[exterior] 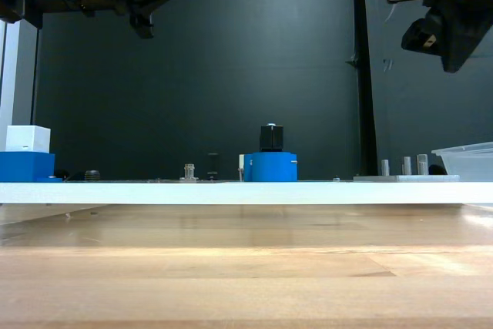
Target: Pick the 16mm cylinder and place it in the taskboard
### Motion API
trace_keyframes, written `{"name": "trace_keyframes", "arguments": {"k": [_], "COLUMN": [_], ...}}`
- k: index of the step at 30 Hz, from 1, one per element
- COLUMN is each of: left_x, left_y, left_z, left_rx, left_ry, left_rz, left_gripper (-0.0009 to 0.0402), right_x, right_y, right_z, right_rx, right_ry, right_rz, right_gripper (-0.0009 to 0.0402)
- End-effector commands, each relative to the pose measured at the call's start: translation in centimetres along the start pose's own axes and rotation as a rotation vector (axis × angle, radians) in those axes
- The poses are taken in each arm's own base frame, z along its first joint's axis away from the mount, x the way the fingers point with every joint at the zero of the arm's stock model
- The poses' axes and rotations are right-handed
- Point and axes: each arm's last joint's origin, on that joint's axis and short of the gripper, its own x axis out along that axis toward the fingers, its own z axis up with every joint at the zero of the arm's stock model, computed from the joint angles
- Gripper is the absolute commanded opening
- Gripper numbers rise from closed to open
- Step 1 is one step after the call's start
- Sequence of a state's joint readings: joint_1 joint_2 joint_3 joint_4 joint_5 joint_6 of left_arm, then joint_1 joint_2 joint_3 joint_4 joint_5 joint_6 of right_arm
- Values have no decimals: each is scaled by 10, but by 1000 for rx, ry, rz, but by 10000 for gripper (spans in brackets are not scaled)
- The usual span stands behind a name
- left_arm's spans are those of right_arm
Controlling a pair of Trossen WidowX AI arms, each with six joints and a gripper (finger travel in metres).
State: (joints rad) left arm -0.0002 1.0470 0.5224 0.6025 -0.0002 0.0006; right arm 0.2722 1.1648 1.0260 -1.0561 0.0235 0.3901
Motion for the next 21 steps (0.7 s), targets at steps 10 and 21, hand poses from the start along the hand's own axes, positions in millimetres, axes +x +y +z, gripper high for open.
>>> {"name": "trace_keyframes", "arguments": {"k": [10,21], "left_x": [0,0], "left_y": [0,0], "left_z": [0,0], "left_rx": [0,0], "left_ry": [0,0], "left_rz": [0,0], "left_gripper": [0,0], "right_x": [0,6], "right_y": [9,9], "right_z": [-12,-20], "right_rx": [7,10], "right_ry": [83,122], "right_rz": [-16,-43], "right_gripper": [0,0]}}
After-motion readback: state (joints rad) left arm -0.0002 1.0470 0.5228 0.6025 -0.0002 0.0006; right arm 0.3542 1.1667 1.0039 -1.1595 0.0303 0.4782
